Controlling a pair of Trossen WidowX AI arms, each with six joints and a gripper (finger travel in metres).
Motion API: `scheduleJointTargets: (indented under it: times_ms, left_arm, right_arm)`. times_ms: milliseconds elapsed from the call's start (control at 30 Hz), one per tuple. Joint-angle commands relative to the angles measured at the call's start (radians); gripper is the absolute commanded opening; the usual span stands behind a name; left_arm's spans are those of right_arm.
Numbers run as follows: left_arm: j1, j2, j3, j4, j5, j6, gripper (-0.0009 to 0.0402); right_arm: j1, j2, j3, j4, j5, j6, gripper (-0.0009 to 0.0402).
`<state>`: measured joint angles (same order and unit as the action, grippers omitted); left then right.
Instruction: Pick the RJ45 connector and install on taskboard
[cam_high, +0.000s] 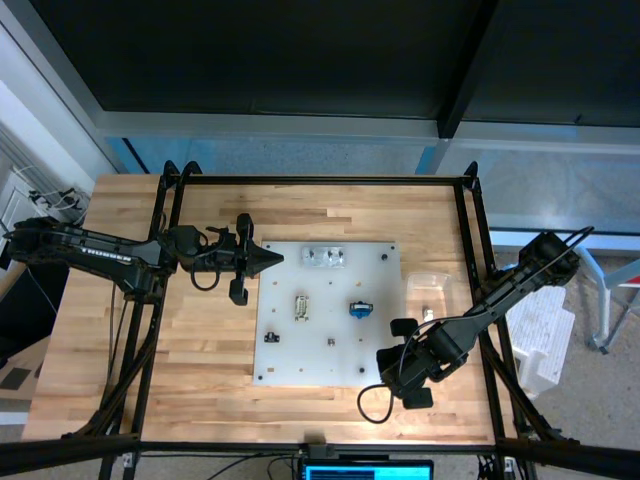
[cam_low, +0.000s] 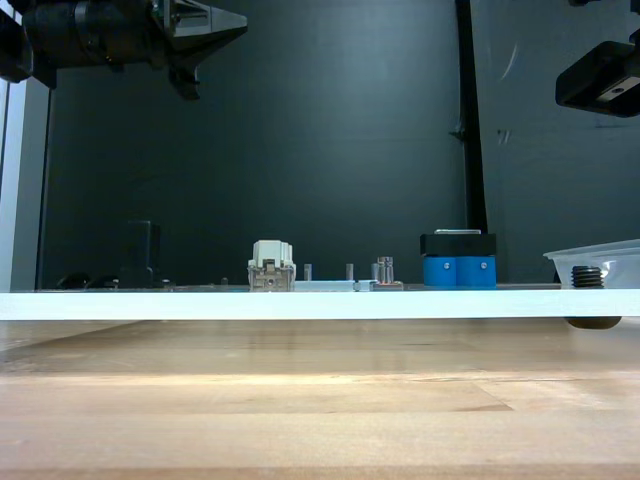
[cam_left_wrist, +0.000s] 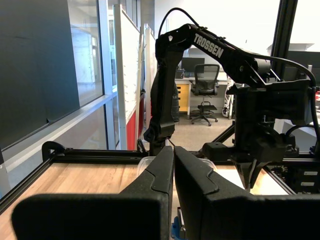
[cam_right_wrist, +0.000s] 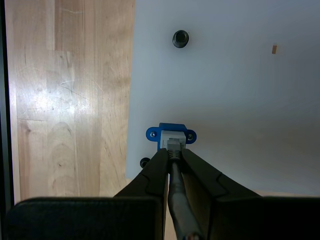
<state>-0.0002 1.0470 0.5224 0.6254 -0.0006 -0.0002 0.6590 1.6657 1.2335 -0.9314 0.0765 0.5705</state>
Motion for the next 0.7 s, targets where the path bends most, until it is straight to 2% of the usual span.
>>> scheduleJointTargets:
  times_ms: [33, 167, 467, 600, 700]
  left_arm:
    - [0.0, 0.0, 0.0, 0.0, 0.0, 0.0, 0.0]
    - [0.0, 0.0, 0.0, 0.0, 0.0, 0.0, 0.0]
    - [0.0, 0.0, 0.0, 0.0, 0.0, 0.0, 0.0]
    - [0.0, 0.0, 0.0, 0.0, 0.0, 0.0, 0.0]
    - [0.0, 0.0, 0.0, 0.0, 0.0, 0.0, 0.0]
  right_arm:
    - [0.0, -0.009, 0.002, 0.002, 0.002, -0.001, 0.0008]
    - [0.0, -0.015, 0.002, 0.004, 0.002, 0.001, 0.0055]
    - [0.002, -0.023, 0.006, 0.008, 0.002, 0.006, 0.0198]
    - [0.002, -0.036, 0.045, -0.044, 0.011, 0.005, 0.0241]
    - [0.002, -0.053, 0.076, -0.095, 0.011, 0.005, 0.0258]
